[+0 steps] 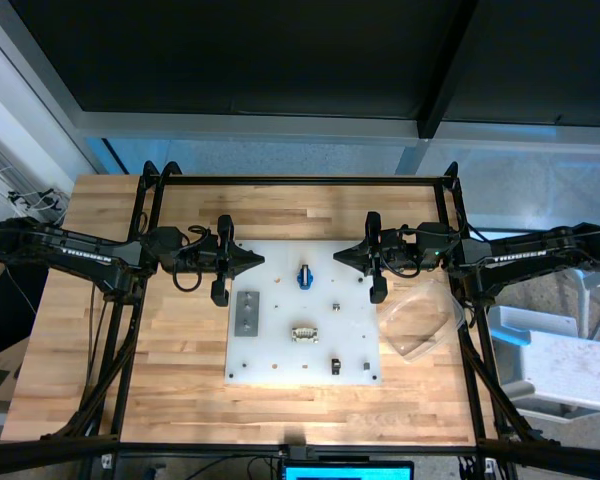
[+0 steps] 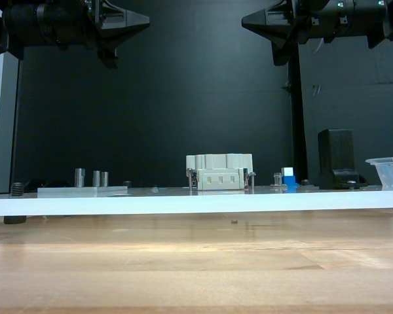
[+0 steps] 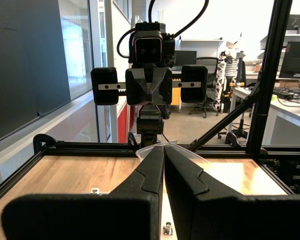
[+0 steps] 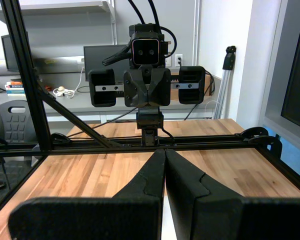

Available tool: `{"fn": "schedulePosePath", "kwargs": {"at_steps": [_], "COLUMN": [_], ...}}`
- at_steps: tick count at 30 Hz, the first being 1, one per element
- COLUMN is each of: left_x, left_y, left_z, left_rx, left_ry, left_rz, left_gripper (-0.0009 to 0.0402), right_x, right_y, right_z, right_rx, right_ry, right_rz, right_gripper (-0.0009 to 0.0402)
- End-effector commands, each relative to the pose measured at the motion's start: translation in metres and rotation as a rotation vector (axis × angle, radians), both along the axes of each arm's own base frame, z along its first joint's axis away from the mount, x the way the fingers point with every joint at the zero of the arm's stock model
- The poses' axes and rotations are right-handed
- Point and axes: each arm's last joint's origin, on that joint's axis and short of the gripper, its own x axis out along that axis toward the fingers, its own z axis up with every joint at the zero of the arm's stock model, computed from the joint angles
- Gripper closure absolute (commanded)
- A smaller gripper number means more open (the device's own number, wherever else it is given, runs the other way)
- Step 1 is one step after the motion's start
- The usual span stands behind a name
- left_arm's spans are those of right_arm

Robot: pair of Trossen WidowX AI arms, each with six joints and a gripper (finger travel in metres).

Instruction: Pick the 16mm bar from the taskboard and place it in the container

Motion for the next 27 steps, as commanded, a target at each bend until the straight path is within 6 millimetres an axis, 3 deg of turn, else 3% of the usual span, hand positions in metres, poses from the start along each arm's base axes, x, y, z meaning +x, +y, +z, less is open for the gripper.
{"fn": "schedulePosePath", "kwargs": {"at_steps": [1,14,27], "left_x": [-0.0001,0.0000,-0.0001], "left_y": [-0.0001,0.0000,-0.0001], "left_z": [0.0001,0.0000,0.0001], "left_rx": [0.000,0.000,0.000], "left_ry": [0.000,0.000,0.000], "left_rz": [0.000,0.000,0.000], "left_gripper": [0.0393,0.0393,0.0393], "right_x": [0.0000,0.0001,0.0010], "right_y": [0.0001,0.0001,0.0004], "right_z": [0.0002,-0.0012,0.0023], "right_rx": [0.001,0.019,0.021], "right_ry": [-0.001,0.014,0.294], "right_rz": [0.000,0.001,-0.001], "right_gripper": [0.0393,0.0393,0.0393]}}
